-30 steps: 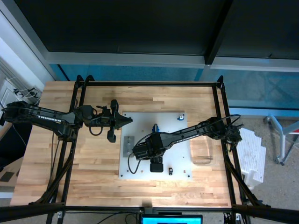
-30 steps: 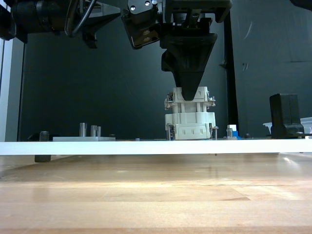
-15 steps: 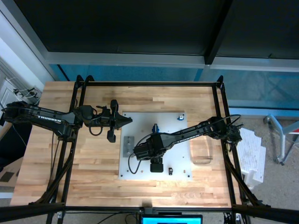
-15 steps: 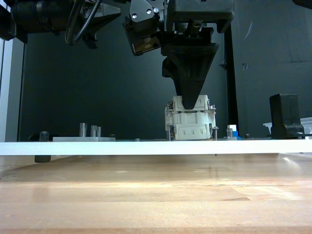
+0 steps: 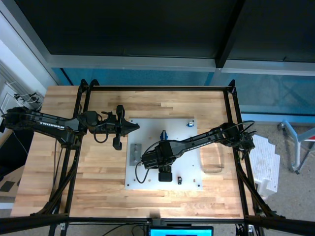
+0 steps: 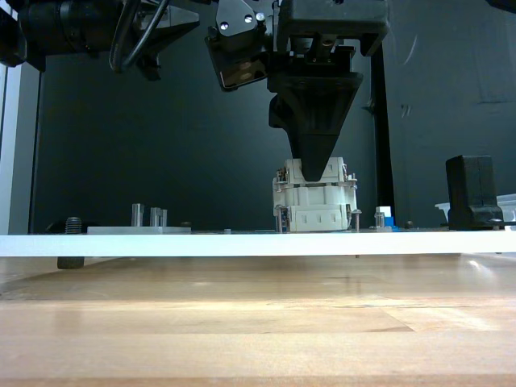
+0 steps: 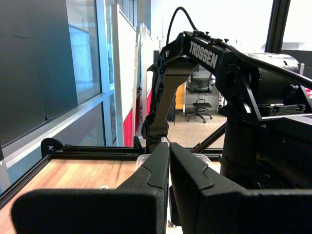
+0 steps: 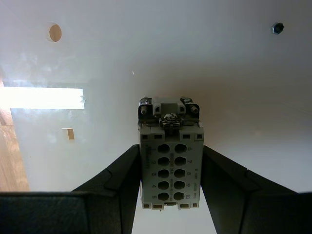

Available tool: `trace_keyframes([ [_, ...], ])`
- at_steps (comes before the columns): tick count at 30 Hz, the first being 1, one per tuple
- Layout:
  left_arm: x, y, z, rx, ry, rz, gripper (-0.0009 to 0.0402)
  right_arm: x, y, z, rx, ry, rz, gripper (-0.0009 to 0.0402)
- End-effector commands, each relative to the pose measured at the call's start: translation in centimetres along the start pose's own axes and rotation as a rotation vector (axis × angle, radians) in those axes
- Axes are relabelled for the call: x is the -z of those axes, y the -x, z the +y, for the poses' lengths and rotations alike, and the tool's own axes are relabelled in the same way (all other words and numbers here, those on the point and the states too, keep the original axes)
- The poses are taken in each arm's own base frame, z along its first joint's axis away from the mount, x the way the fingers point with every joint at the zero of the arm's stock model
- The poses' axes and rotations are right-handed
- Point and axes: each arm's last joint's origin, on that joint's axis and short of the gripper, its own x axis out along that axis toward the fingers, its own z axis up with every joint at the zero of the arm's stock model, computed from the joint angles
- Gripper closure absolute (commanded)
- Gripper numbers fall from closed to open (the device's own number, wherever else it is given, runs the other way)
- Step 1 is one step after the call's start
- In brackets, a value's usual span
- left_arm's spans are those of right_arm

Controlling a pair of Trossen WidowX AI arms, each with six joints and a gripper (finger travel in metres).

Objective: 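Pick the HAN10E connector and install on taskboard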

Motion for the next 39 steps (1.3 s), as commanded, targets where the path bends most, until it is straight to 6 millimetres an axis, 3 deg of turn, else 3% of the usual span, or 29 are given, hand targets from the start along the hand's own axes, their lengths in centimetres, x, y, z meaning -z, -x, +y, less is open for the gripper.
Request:
trace_keyframes([
  [1, 0.0, 0.0, 0.0, 0.0, 0.0, 0.0, 0.0392, 0.1, 0.2, 0.1, -0.003, 0.001, 0.002, 0.0354],
  [7, 0.0, 0.0, 0.0, 0.0, 0.0, 0.0, 0.0392, 0.2, 0.7, 0.1, -0.007, 0.003, -0.01, 0.0351],
  [10, 0.0, 0.0, 0.0, 0.0, 0.0, 0.0, 0.0392, 0.3, 0.9, 0.1, -0.008, 0.007, -0.014, 0.0331],
  [30, 0.0, 0.0, 0.0, 0.0, 0.0, -0.001, 0.0392, 0.6, 2.5, 0.4, -0.025, 0.01, -0.065, 0.0068],
  [34, 0.0, 0.0, 0.0, 0.0, 0.0, 0.0, 0.0392, 0.9, 3.5, 0.2, -0.03, 0.009, -0.088, 0.0047],
  [39, 0.0, 0.0, 0.0, 0.0, 0.0, -0.001, 0.0392, 1.6, 5.5, -0.2, -0.041, 0.02, -0.135, 0.0056],
])
